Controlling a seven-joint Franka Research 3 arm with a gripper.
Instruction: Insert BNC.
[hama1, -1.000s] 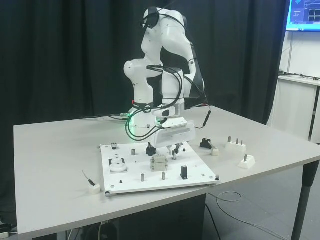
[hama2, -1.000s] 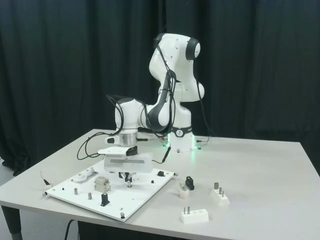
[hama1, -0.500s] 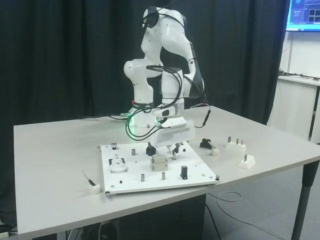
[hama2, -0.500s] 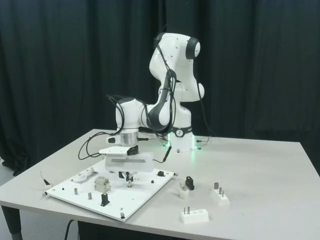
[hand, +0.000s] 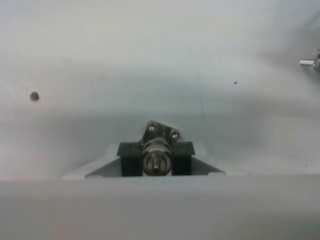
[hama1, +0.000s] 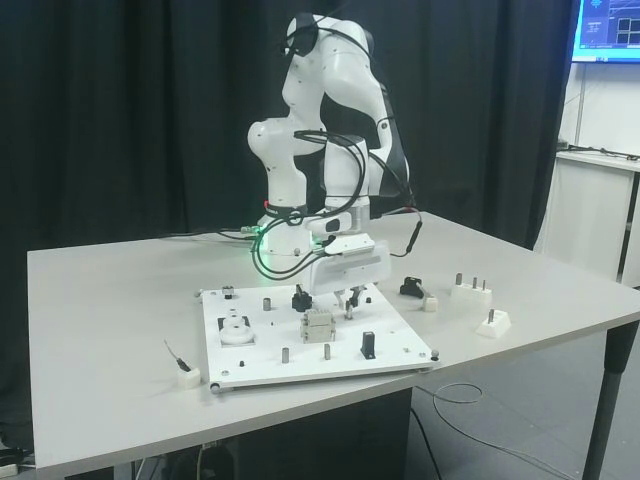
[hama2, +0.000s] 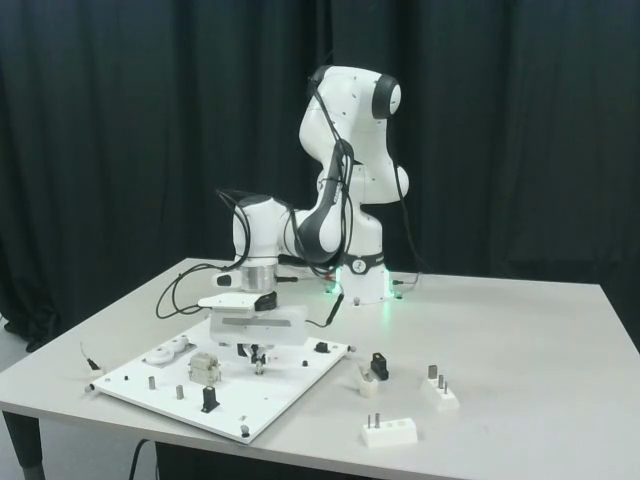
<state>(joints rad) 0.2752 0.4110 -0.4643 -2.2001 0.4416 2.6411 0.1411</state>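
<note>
Hovering my hand (hama2: 257, 352) low over the white board (hama1: 390, 335), connector (hand: 157, 156) centred beneath for alignment; whether my grip's closed, I can't tell.

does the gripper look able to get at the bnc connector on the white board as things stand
Probably yes: the gripper hangs low right over the BNC connector on the white board, and nothing shows between them in the wrist view.

Two room cameras face the arm (hama1: 325, 130) and white board (hama2: 290, 395) from opposite front corners of the table. The wrist camera looks closely down at that board (hand: 150, 75).
</note>
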